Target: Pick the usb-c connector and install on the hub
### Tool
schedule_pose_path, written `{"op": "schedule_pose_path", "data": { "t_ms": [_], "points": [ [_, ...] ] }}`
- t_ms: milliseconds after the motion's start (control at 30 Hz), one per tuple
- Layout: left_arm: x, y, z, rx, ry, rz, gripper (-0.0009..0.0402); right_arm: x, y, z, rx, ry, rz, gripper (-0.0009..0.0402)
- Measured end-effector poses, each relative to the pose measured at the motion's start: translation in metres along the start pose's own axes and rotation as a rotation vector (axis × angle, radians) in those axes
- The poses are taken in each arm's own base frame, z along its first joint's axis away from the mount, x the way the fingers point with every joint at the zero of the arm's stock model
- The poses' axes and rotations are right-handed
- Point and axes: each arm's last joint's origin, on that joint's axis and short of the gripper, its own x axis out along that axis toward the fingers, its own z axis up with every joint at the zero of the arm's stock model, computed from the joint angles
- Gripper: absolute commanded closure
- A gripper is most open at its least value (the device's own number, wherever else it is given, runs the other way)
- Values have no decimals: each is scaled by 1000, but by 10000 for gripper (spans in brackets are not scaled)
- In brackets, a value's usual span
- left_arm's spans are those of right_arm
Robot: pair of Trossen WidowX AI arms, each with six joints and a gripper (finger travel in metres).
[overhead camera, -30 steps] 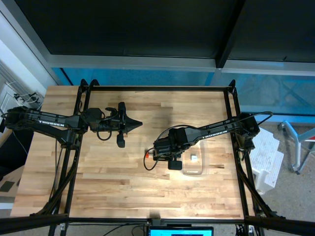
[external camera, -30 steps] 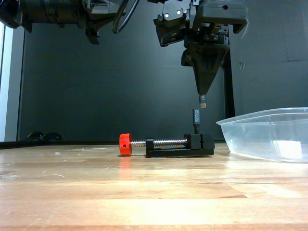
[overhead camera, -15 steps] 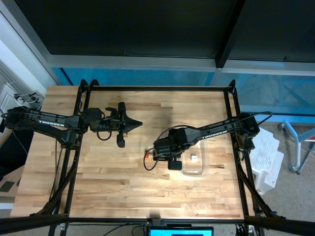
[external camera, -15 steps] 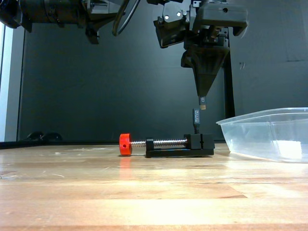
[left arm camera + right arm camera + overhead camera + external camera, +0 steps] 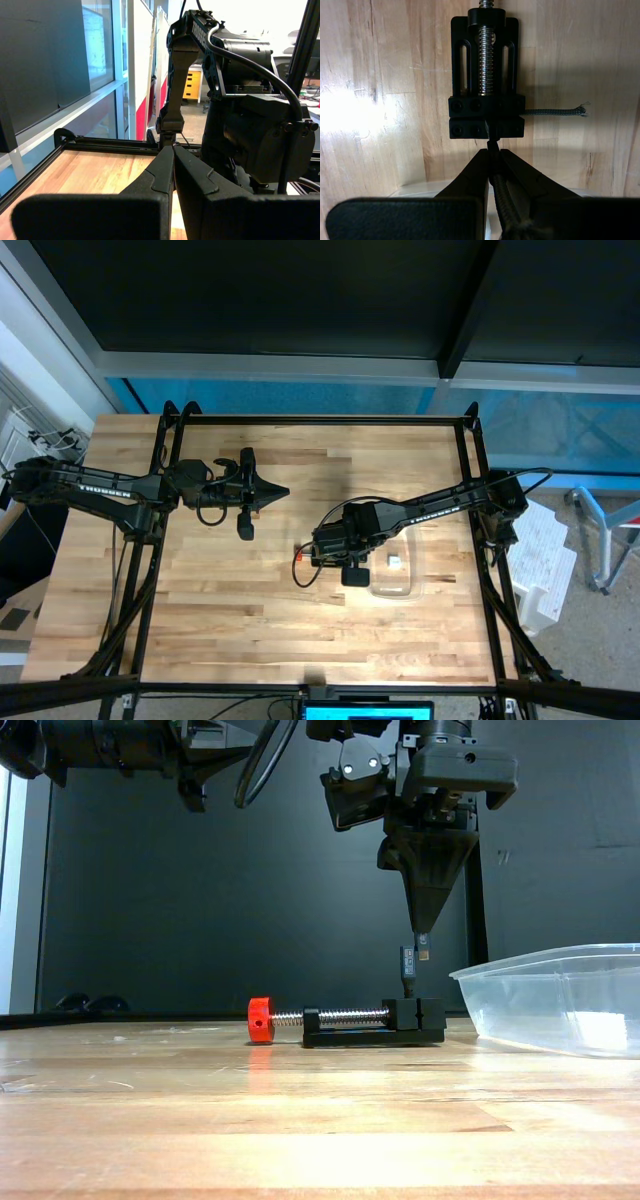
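Note:
The hub is a black block with an orange-red knob, lying on the table mid-right; a short dark post stands up from its right end. My right gripper hangs point-down right over that end, shut on the usb-c connector, whose tip shows just below the fingertips, beside the top of the post. In the right wrist view the connector sits between the shut fingers, just short of the hub. My left gripper is parked at the back left, held high and shut with nothing in it.
A clear plastic tray stands just right of the hub, with a small whitish piece inside. A frayed grey cord sticks out of the hub's side. A black frame rims the table.
My right gripper has come down a little with the connector, bringing its tip level with the top of the hub's post. The left arm has not moved.

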Motion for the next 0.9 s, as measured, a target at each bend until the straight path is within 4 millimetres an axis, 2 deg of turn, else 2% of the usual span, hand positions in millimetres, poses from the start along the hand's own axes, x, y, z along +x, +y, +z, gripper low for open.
{"op": "schedule_pose_path", "data": {
  "t_ms": [900],
  "points": [
    [0,0,0,0,0,0,393,7,1,-1,2,-8,3,393]
  ]
}}
